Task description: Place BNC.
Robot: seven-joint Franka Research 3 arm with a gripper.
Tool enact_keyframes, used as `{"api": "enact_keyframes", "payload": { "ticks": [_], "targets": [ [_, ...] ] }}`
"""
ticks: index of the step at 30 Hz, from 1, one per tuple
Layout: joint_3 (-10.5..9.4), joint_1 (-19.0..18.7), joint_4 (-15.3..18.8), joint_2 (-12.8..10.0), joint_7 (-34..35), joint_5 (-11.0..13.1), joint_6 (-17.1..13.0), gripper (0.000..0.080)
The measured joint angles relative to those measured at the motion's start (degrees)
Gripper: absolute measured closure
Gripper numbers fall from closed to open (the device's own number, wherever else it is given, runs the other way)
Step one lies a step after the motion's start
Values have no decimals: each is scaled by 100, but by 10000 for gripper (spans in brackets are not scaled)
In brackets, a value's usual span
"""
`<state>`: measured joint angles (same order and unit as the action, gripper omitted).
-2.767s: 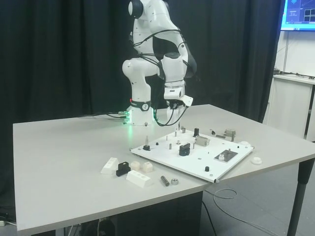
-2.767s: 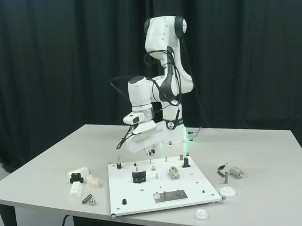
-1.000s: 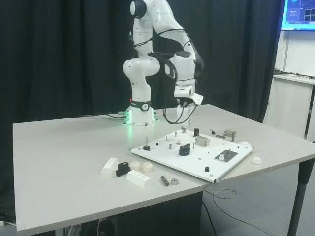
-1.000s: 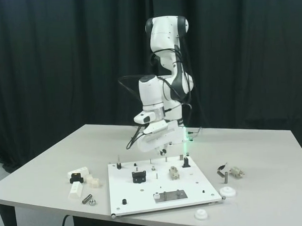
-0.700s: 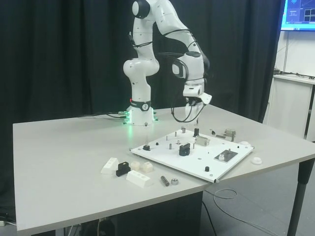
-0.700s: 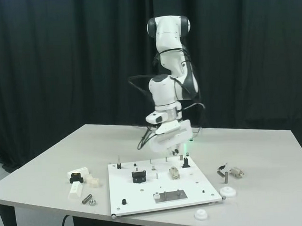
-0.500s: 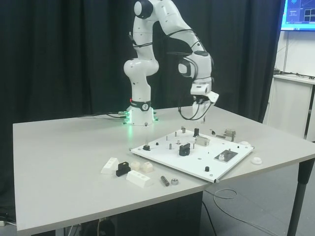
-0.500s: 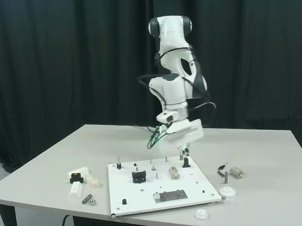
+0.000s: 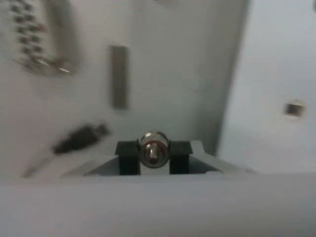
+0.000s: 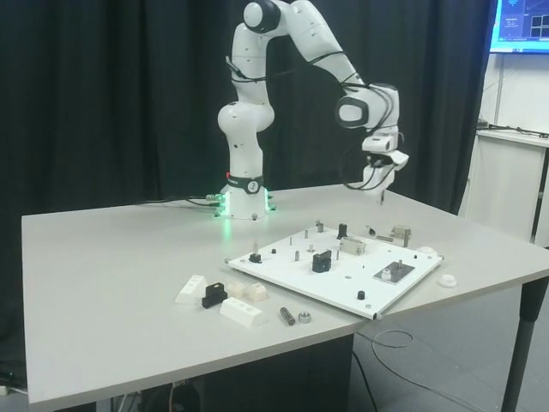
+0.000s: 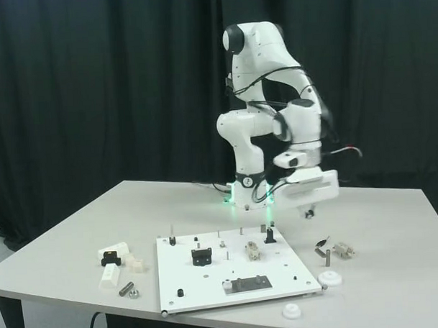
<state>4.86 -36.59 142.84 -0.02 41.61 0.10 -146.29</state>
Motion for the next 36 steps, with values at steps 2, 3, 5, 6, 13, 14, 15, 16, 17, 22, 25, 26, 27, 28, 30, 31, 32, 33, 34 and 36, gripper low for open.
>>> {"api": "enact_keyframes", "payload": {
  "ticks": [2,3,5,6,13,14,15,16,17,22,25,26,27,28,30,31,32,33,34,36],
  "targets": [
    [-199,-35,-61,-39,507,-259,-4,680],
    [-296,-40,-91,-61,732,-376,-4,680],
    [-492,-38,-163,-117,1192,-612,-6,680],
    [-583,-38,-202,-148,1409,-724,-6,680],
    [-1081,8,-574,-485,2638,-1372,-12,680],
    [-1134,25,-644,-548,2758,-1433,-20,680],
    [-1182,42,-716,-617,2870,-1486,-30,680],
    [-1226,61,-801,-694,2967,-1537,-44,680],
    [-1262,81,-881,-771,3041,-1578,-53,680],
    [-1374,171,-1395,-1220,3290,-1747,-64,680],
    [-1390,218,-1741,-1518,3341,-1791,-50,680],
    [-1390,232,-1856,-1617,3343,-1795,-37,680],
    [-1390,247,-1973,-1715,3343,-1796,-14,680],
    [-1390,262,-2081,-1807,3344,-1796,22,680],
    [-1389,292,-2313,-1996,3344,-1796,114,680],
    [-1388,305,-2429,-2088,3343,-1796,176,680],
    [-1388,316,-2527,-2167,3343,-1796,230,680],
    [-1387,325,-2630,-2250,3343,-1796,292,680],
    [-1385,333,-2732,-2332,3343,-1796,349,680],
    [-1381,340,-2909,-2480,3341,-1796,467,680]
  ]
}}
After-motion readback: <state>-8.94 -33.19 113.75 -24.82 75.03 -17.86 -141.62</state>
